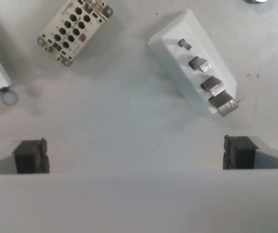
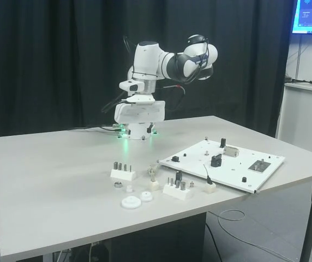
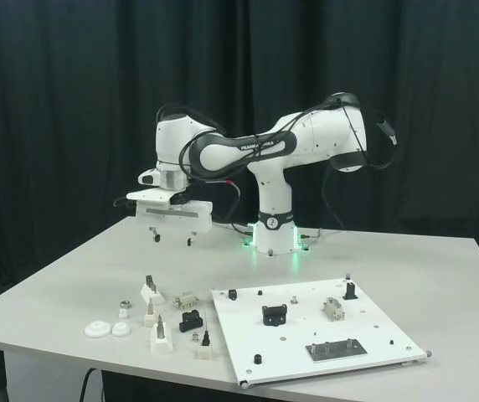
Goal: Pick square peg 4.
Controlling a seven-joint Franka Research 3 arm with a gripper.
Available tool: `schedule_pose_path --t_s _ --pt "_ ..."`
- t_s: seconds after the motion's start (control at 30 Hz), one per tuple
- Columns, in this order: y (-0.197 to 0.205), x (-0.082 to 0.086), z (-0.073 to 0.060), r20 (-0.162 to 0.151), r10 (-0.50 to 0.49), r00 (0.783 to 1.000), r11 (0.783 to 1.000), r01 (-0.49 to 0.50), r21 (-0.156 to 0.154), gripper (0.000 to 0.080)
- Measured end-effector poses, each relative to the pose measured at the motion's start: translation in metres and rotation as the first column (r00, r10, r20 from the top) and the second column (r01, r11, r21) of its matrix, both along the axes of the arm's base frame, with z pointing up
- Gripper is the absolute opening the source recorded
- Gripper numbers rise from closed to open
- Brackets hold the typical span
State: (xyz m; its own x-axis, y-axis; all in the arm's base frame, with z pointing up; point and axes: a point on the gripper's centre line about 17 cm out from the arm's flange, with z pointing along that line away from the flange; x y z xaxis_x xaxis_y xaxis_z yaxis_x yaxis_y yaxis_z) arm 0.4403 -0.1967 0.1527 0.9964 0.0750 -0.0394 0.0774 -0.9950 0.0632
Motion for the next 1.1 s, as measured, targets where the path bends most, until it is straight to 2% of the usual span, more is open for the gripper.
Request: schedule_pose_path --t_s 1.1 --pt "0.009 0.014 0.005 0.005 0.079 0.997 0.997 -0.079 -0.007 0.0800"
